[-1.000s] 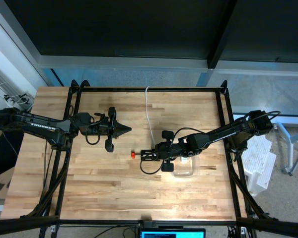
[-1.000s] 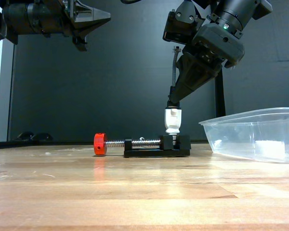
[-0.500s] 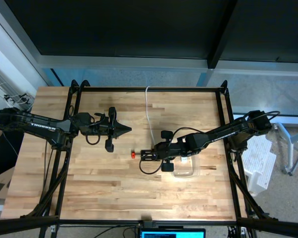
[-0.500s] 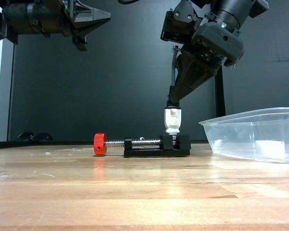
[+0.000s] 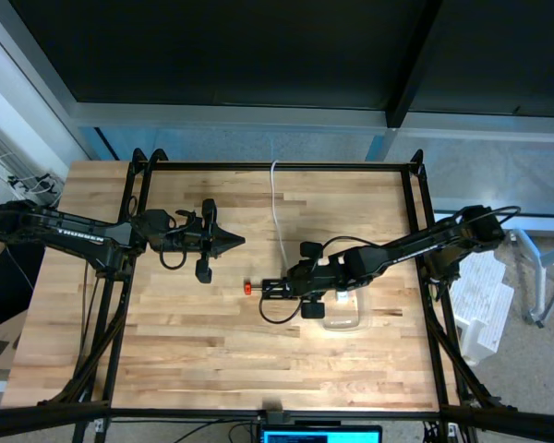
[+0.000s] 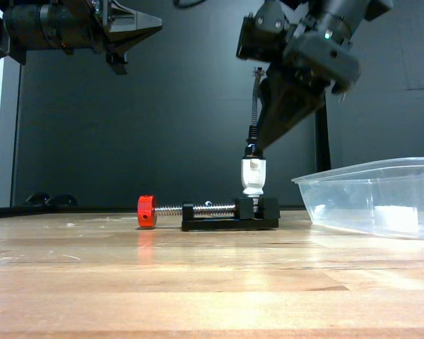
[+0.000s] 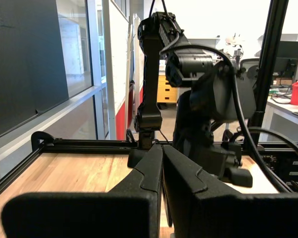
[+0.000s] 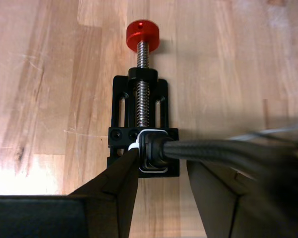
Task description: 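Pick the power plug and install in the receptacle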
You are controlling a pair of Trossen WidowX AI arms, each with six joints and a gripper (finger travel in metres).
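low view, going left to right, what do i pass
left gripper high up, shut → red knob → black clamp block → receptacle with the power plug standing in it, right gripper open just above → clear plastic tray

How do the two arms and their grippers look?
Both arms are black with black cables; the left arm bears white lettering. The left gripper, over the table's left half, and the right gripper, above the receptacle, have wedge-shaped black fingers.
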